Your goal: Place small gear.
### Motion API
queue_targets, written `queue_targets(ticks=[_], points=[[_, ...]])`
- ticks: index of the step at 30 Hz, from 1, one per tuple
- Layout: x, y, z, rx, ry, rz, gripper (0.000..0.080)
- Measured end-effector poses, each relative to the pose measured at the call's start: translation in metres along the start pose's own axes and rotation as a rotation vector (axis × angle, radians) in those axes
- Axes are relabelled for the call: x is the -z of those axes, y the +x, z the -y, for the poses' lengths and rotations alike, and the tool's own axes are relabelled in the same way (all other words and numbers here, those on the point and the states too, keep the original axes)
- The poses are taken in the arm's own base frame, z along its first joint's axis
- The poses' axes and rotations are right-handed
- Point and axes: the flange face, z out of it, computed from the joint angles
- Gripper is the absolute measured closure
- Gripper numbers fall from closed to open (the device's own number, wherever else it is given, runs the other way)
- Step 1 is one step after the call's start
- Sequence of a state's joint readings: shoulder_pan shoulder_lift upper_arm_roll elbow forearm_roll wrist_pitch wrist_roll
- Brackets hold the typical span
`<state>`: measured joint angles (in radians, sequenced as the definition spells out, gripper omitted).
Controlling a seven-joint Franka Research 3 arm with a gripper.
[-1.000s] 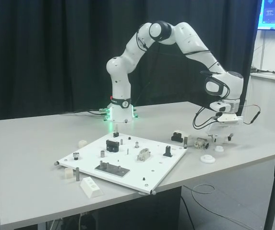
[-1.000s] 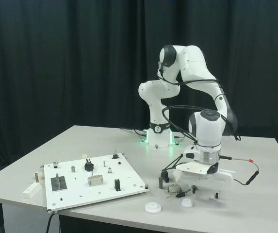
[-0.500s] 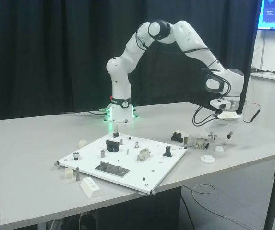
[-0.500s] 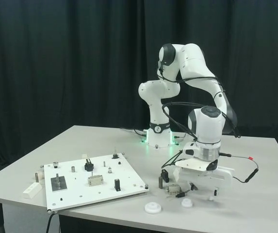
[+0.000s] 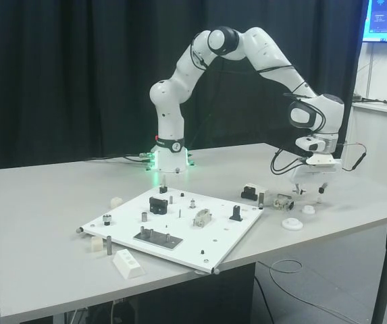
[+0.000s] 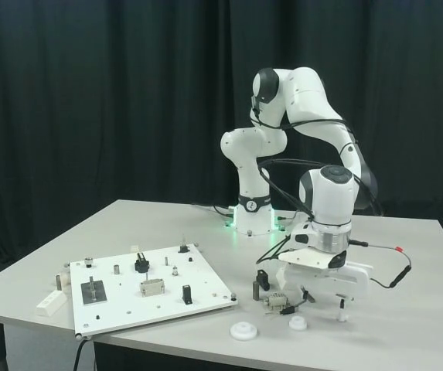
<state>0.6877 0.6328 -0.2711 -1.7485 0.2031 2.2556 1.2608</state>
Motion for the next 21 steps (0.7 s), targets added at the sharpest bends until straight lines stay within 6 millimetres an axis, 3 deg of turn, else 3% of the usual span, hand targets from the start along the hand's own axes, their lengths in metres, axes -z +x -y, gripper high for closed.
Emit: queue_targets(ticks=[21], points=[[0.016,0.003,-0.001,0.0,0.002,-0.009,0.0003]])
